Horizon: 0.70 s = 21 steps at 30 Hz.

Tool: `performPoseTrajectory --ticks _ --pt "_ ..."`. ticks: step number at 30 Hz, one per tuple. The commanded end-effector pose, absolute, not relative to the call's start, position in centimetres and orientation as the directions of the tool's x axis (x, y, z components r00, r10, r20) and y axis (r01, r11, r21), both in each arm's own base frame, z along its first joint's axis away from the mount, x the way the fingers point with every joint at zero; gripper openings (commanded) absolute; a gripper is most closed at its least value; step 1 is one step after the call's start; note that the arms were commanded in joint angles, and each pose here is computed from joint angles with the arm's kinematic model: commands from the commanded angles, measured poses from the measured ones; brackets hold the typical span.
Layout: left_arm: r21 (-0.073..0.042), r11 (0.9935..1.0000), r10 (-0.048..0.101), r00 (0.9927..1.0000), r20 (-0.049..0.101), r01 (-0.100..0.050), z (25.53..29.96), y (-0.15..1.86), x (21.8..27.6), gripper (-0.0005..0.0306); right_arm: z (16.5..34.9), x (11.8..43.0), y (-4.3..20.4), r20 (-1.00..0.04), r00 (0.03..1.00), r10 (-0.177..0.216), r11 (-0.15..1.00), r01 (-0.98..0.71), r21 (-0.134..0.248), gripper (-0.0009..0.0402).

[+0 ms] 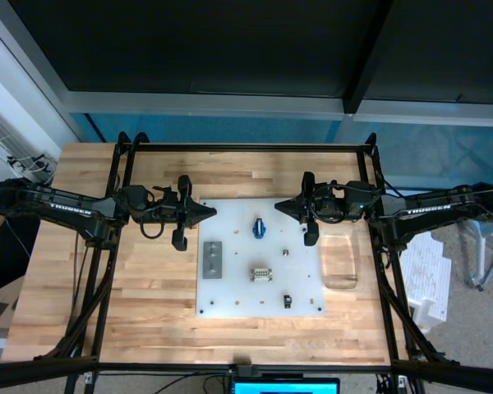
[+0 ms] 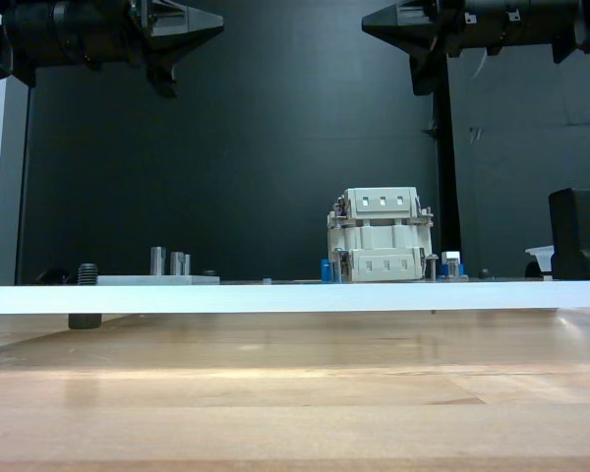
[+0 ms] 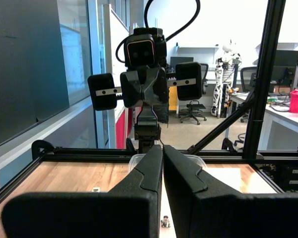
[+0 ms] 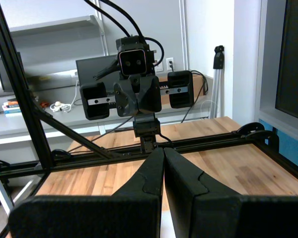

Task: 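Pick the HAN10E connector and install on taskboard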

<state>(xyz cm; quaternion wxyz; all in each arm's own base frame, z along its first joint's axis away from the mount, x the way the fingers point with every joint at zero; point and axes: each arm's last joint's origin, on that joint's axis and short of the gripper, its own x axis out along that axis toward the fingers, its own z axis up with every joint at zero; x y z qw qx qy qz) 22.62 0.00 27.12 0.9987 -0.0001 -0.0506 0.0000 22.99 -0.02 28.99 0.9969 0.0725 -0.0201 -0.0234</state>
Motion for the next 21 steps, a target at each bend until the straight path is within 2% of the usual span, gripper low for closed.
performPoseTrajectory --ticks 1,21 --pt "0.000 1.00000 0.000 0.99491 0.101 0.000 27.12 0.00 22.63 0.0001 28.74 22.95 0.00 0.031 0.998 -0.045 0.988 0.040 0.148 0.0000" --pt "0.000 1.00000 0.000 0.99488 0.101 0.000 27.12 0.00 22.63 0.0001 28.53 22.93 0.00 0.025 0.999 -0.045 0.988 0.041 0.149 0.0000"
